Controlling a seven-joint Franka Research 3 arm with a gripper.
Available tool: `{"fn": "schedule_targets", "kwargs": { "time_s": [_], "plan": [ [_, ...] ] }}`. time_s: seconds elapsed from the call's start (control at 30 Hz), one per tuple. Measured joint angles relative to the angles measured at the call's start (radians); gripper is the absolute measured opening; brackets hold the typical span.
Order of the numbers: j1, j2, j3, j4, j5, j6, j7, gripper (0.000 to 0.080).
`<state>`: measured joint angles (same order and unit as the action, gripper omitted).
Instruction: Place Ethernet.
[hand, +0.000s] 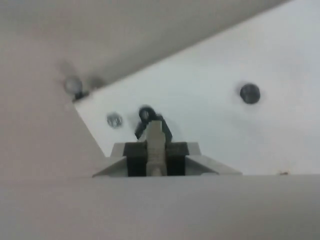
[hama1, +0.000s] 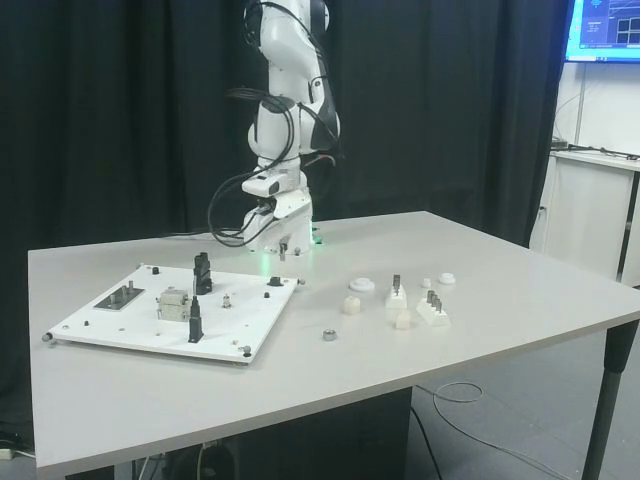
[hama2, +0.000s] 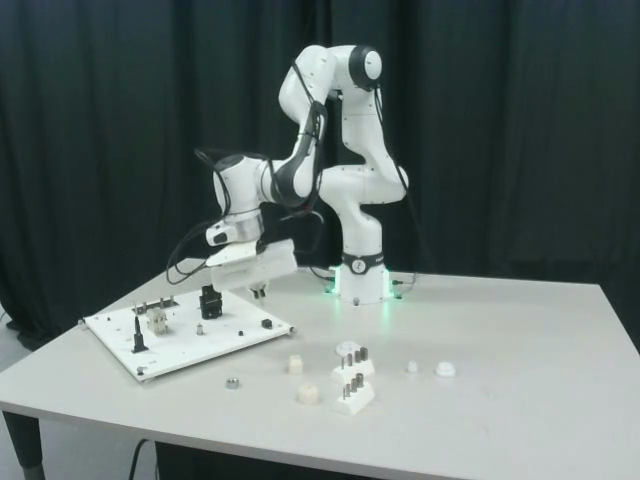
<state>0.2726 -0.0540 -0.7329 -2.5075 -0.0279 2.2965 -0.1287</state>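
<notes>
My gripper (hand: 156, 167) was clenched on the Ethernet plug (hand: 154, 146), the pale connector standing up between my two black finger pads (hand: 134, 159) in the wrist view. The plug's tip pointed at a small black socket block (hand: 159, 126) on the white board (hand: 240, 135), and from that view I could not tell whether the plug was touching the block or just short of it.

In the second room view my gripper (hama2: 258, 291) hung low over the white board (hama2: 240, 345), above its far edge, with the black socket block (hama2: 210, 301) just beside it at about nine o'clock. The board lay flat on the grey table (hama2: 520, 400), toward the nine o'clock side of my base (hama2: 361, 283). On the board stood a thin black post (hama2: 137, 336) near its front corner, a small pale fixture (hama2: 157, 320) just behind that, and a low black button (hama2: 267, 324) toward the three o'clock edge.

Off the board, at roughly four o'clock from it, sat a loose cluster of small white blocks (hama2: 352, 392), some with dark pins standing in them, and two small white caps (hama2: 445, 370) farther toward three o'clock. A small grey ring (hama2: 232, 383) lay on the table just in front of the board.

In the first room view my arm (hama1: 283, 110) bent down to the board's (hama1: 130, 335) far side, the gripper (hama1: 284, 248) near the board's back corner and well apart from the white blocks (hama1: 432, 312).
</notes>
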Motion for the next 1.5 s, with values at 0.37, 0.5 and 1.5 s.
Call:
{"fn": "schedule_targets", "kwargs": {
  "time_s": [0.37,0.5,1.5],
  "plan": [
    [0.055,0.0,0.071,0.015,-0.001,0.039,0.213,0.0074],
    [0.074,0.006,0.096,0.022,-0.003,0.057,0.253,0.0074],
    [0.101,0.177,0.137,0.051,-0.014,0.25,0.45,0.0074]
  ]
}}
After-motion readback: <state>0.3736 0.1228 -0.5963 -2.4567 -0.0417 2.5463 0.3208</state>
